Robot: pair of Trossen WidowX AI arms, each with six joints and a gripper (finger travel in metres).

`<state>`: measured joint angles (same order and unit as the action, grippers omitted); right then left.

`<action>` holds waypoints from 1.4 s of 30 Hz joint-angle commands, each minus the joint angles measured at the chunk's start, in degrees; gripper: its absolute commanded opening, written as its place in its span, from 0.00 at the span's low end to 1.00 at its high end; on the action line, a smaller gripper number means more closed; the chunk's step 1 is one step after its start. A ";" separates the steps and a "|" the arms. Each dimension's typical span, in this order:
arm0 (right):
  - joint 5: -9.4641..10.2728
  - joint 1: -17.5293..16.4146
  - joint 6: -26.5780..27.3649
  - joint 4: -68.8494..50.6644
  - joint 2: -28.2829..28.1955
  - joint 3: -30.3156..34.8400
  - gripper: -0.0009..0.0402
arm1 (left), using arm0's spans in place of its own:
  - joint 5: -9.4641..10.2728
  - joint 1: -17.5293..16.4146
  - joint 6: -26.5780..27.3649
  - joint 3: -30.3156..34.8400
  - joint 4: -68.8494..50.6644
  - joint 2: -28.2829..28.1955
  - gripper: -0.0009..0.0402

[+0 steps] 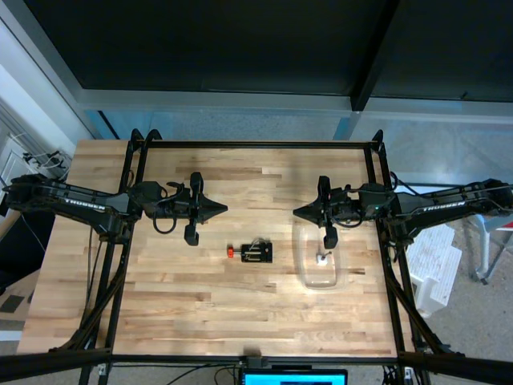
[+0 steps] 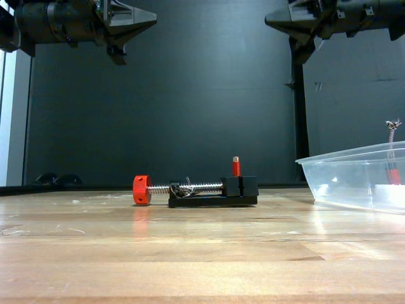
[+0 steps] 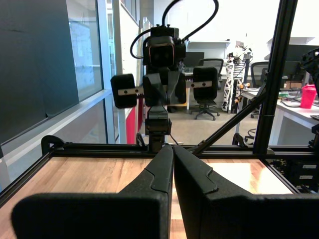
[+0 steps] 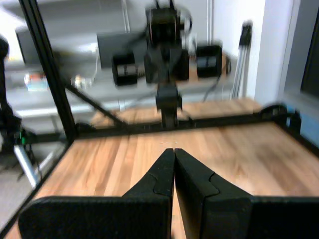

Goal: Pick the RCA connector and install on taskboard

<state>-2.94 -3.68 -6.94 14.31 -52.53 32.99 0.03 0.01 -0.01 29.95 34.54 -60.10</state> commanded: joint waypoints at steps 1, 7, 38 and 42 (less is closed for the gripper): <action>1.66 -0.22 0.02 -8.72 0.04 2.71 0.02 | 0.00 0.00 0.00 0.00 0.00 0.00 0.02; 1.42 -2.03 0.13 -23.71 0.04 8.68 0.02 | 0.00 -0.02 0.00 0.00 0.00 0.00 0.02; -9.55 -20.09 -15.23 -73.16 0.04 20.68 0.02 | 0.00 0.00 0.00 0.00 0.00 0.00 0.02; -9.75 -21.77 -16.90 -74.55 0.04 20.37 0.02 | 0.00 0.00 0.00 0.00 0.00 0.00 0.02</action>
